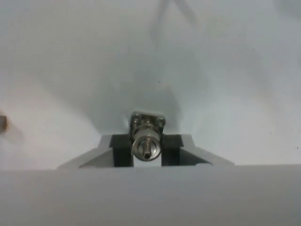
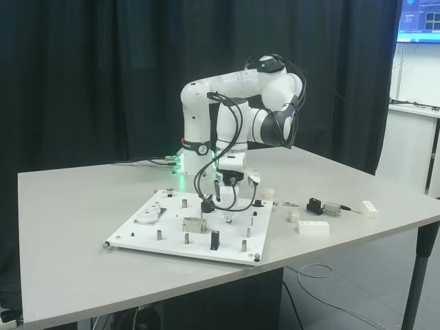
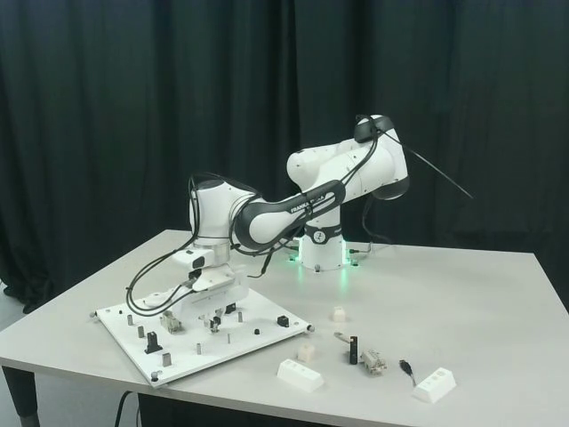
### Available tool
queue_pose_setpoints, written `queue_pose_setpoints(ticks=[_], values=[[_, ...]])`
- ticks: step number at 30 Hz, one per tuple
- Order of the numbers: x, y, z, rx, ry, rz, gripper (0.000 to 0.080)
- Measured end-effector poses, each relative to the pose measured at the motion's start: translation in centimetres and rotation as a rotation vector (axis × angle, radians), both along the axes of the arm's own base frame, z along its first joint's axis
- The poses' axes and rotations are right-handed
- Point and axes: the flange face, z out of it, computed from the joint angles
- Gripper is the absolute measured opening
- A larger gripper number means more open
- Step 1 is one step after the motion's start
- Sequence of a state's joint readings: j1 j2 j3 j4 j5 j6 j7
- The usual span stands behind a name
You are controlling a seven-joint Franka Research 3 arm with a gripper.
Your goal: Remove BNC.
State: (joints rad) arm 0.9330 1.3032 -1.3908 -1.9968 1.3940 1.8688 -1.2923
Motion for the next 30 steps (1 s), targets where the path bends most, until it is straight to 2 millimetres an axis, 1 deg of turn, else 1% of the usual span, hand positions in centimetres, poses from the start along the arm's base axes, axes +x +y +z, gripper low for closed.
queue_pose_setpoints(ticks=[30], values=[[0.08,-0.05,0.05,-0.003,0.003,0.178,0.0123]])
